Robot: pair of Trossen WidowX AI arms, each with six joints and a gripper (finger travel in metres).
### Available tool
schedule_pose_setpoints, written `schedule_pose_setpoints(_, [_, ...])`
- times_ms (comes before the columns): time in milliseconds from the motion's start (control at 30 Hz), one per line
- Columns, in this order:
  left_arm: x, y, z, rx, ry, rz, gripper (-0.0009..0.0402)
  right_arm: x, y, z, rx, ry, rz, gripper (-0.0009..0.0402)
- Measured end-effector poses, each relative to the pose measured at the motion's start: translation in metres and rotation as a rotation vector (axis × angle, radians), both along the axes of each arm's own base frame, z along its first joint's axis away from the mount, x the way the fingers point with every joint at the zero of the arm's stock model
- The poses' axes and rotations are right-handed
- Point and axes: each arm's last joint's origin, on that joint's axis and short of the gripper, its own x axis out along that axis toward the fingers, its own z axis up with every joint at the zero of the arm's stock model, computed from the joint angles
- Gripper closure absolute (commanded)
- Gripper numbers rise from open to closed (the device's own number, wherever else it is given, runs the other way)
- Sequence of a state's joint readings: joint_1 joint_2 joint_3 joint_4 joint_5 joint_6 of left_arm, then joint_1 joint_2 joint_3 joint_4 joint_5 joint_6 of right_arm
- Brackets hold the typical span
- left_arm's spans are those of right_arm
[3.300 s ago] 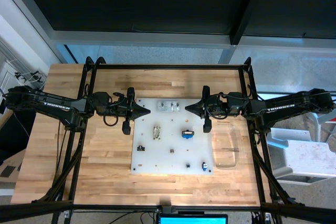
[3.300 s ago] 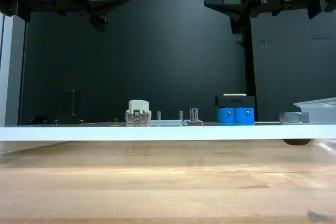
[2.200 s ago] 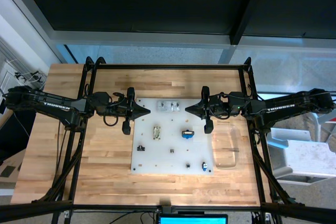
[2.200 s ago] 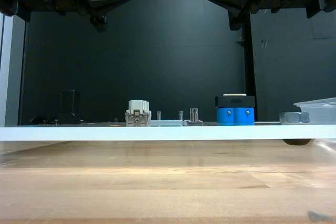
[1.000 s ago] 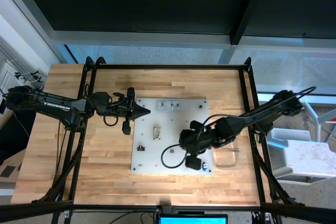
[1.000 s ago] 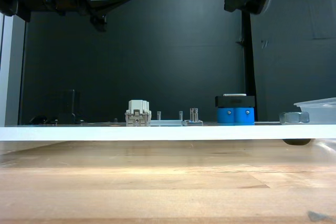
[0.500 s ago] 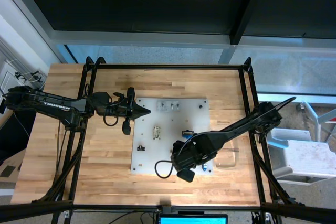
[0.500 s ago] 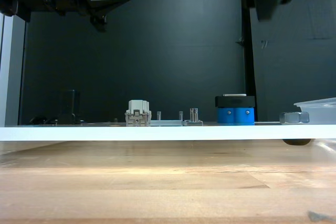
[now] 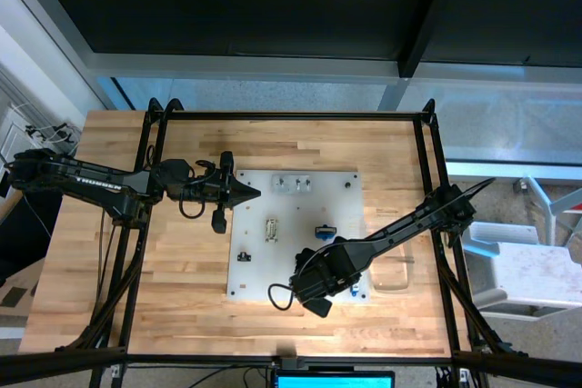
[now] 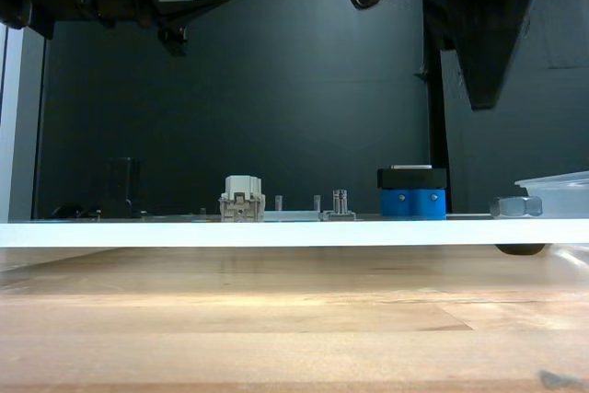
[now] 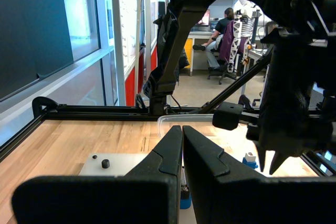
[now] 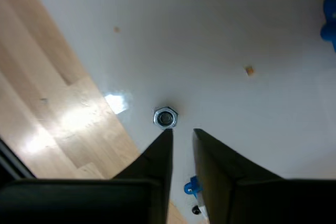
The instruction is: Unfasten the M12 fastener and place in the container
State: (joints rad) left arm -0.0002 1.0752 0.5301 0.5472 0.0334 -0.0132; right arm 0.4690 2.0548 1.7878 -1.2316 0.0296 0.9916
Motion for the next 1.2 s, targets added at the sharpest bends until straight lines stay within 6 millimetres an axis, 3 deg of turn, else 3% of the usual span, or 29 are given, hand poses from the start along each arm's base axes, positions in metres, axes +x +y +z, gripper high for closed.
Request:
schedule_pose_setpoints(267, [0.000, 0.000, 0.000, 0.000, 0.000, 0.000, 0.0393, 0.000, 0.003, -0.009, -0.004, 0.023, -0.038, 0.0195])
schedule_pose_setpoints(500, [0.000, 0.000, 0.000, 0.000, 0.000, 0.000, 0.0393, 0.000, 0.005, -0.024, -0.024, 0.047, -0.066, 0.0139])
schedule_pose_setpoints(1200, [0.000, 0.000, 0.000, 0.000, 0.001, 0.000, 0.0393, 0.003, 0.012, -0.055, 0.007, 0.030, -0.054, 0.0131])
